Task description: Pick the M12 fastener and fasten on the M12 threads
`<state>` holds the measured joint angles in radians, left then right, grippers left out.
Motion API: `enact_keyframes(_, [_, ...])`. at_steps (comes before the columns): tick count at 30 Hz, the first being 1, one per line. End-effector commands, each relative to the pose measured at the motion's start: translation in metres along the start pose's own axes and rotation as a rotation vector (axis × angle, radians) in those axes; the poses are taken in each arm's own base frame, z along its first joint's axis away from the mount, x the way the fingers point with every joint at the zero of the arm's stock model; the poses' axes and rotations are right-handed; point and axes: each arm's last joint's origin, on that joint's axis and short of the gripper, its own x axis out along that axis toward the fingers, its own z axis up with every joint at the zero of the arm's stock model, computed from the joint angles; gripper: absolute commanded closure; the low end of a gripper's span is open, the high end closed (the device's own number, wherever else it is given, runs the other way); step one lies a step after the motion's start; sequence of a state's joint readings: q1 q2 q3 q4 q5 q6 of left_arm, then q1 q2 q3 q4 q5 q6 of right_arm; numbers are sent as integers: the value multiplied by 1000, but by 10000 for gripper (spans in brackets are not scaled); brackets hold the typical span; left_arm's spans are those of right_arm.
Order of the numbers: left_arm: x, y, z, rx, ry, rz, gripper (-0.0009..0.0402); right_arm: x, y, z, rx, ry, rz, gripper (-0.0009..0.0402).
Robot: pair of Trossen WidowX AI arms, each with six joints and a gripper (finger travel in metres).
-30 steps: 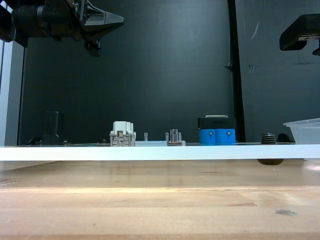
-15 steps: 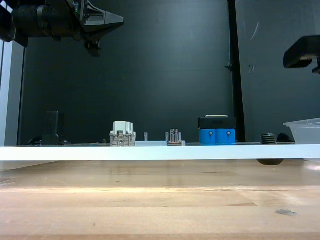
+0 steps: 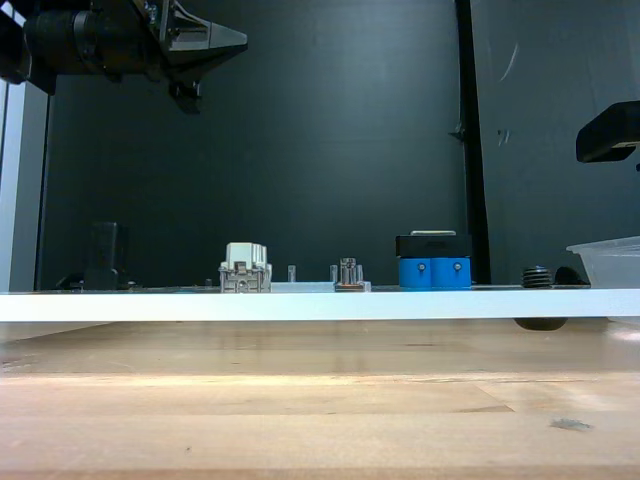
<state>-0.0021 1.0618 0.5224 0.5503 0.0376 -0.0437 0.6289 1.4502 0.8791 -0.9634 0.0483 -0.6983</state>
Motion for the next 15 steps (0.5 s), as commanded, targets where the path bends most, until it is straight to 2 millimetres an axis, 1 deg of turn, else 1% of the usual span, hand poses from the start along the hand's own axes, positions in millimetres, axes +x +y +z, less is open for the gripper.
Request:
enact_keyframes(1, [0,0,0,0,0,0,393,3,0,1,13,-2,-3,195])
enact_keyframes(8, [0,0,0,0,0,1,393,11,1,1,25,-10,-10,176])
enact_keyframes(15, [0,0,0,0,0,1,393,18,2,1,27,-6,-5,173])
